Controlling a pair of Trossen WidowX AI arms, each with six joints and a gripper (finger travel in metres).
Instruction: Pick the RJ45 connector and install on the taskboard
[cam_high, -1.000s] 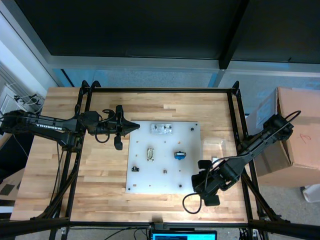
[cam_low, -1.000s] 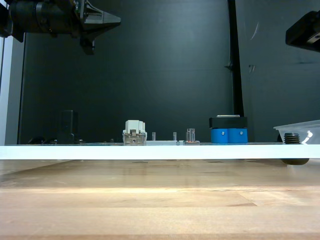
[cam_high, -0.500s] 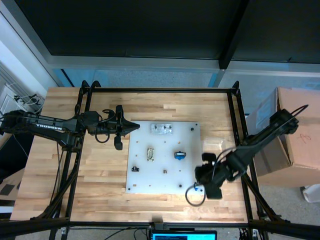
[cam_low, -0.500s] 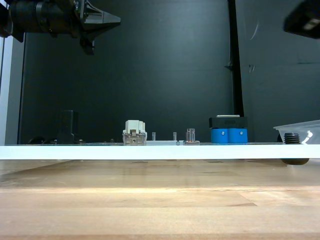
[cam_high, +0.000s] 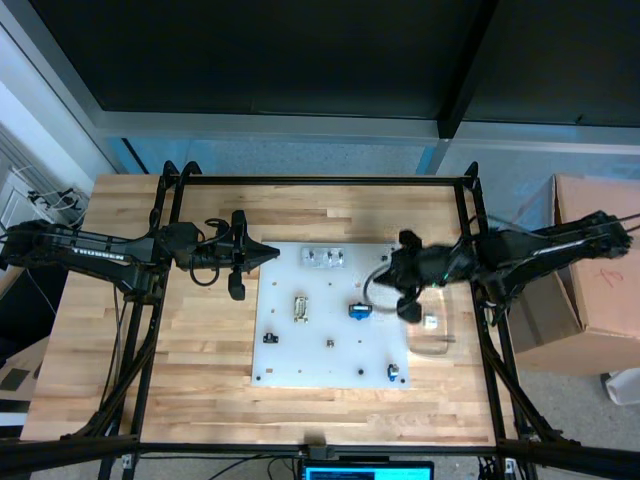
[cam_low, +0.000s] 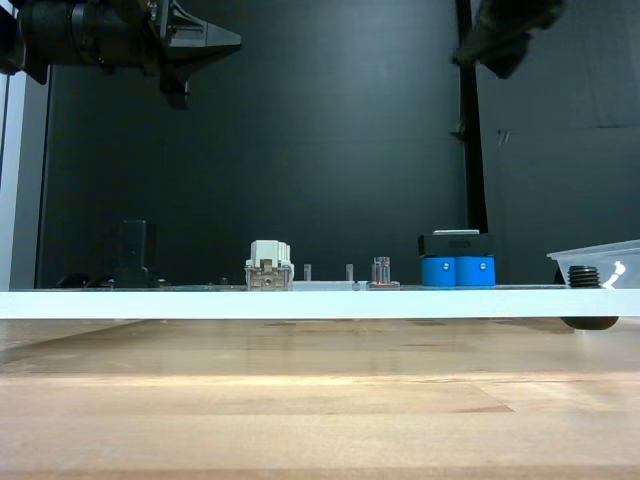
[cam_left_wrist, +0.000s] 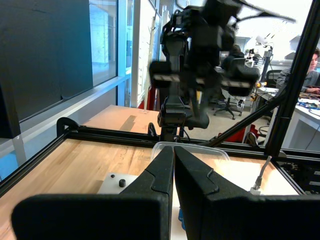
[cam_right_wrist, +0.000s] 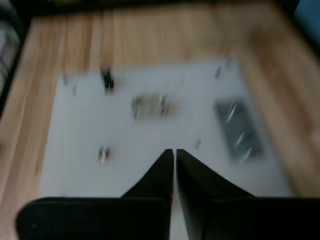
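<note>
I cannot pick out the RJ45 connector for certain. A small pale part (cam_high: 430, 321) lies loose in the clear tray (cam_high: 441, 300) right of the white taskboard (cam_high: 300, 365), and neither gripper holds anything. My left gripper (cam_high: 272, 255) hangs shut, high over the board's left edge, and its fingers (cam_left_wrist: 165, 170) meet on nothing. My right gripper (cam_high: 390, 268) is over the board's right part, pointing left. Its fingers (cam_right_wrist: 165, 167) are shut and empty above the board (cam_right_wrist: 150, 165). The right arm (cam_low: 500, 30) is high above the board.
On the board stand a pale connector block (cam_high: 300, 307), a blue-and-black block (cam_high: 358, 310), a silver plate (cam_high: 325, 257) and a small blue part (cam_high: 393, 375) at the front right corner. A black frame (cam_high: 470, 230) borders the table. A cardboard box (cam_high: 590, 290) stands at the right.
My right arm has swung from the board's front right corner up and back, to over the board's right part. The small blue part there is uncovered. The left arm has not moved.
</note>
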